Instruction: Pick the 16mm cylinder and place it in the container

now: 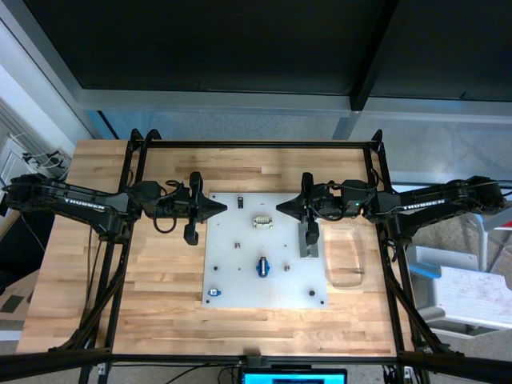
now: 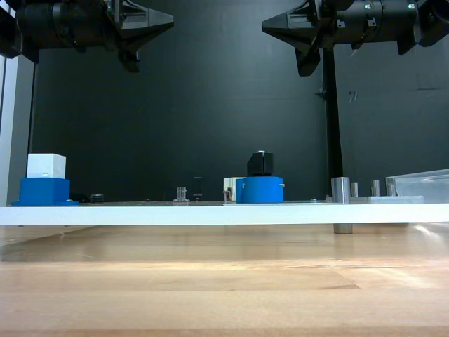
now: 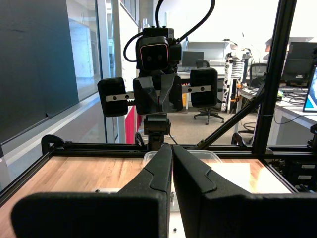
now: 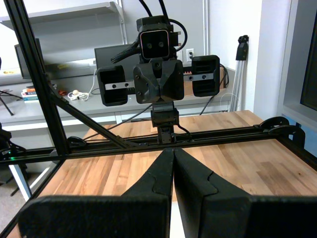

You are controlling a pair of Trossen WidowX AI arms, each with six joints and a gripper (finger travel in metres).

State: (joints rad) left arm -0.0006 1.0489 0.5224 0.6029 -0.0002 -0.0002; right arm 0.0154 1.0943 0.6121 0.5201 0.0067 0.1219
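Left gripper [image 1: 222,206] and right gripper [image 1: 282,206] hang above the board [image 1: 240,288], jaws closed on nothing, apparently parked. The cylinder [image 1: 287,268] stands near board centre; the container [image 1: 346,254] sits off its right edge, handy for dropping.

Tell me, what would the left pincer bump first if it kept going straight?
Probably the right pincer, facing it high above the white board. The left pincer points level at it, and the gap between looks free.

The left end effector [image 1: 226,206] and right end effector [image 1: 278,206], both closed, hang high above the board [image 1: 240,280], leaving free room beneath. A taller blue part [image 1: 262,266] stands near the 16mm cylinder [image 1: 286,268].
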